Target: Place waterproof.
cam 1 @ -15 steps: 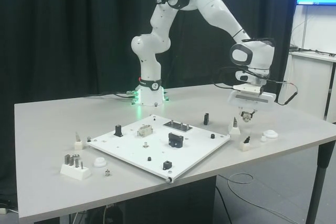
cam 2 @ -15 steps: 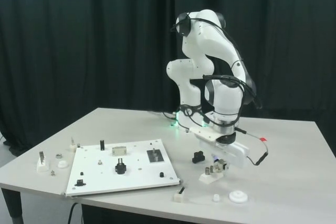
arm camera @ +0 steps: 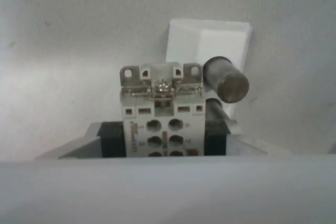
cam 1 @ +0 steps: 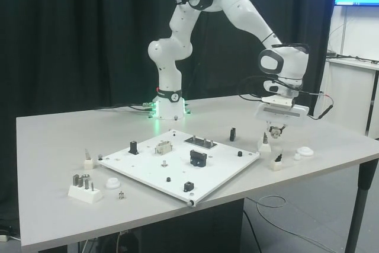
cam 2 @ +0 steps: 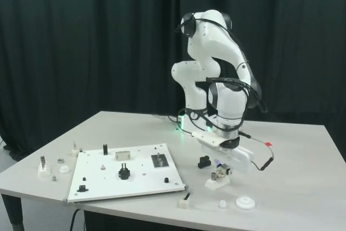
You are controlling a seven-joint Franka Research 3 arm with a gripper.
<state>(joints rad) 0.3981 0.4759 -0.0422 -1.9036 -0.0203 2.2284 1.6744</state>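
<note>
Grey table (cam 1: pixel 71 128): fingers (cam 1: pixel 277 129) clenched on connector (arm camera: pixel 161 114), now raised higher above white holder (cam 2: pixel 217 183).

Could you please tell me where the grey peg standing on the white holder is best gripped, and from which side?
Probably the grey peg's upper shank, from straight above. It stands upright on the white holder, so only its round sides near the top are free to pinch.
</note>
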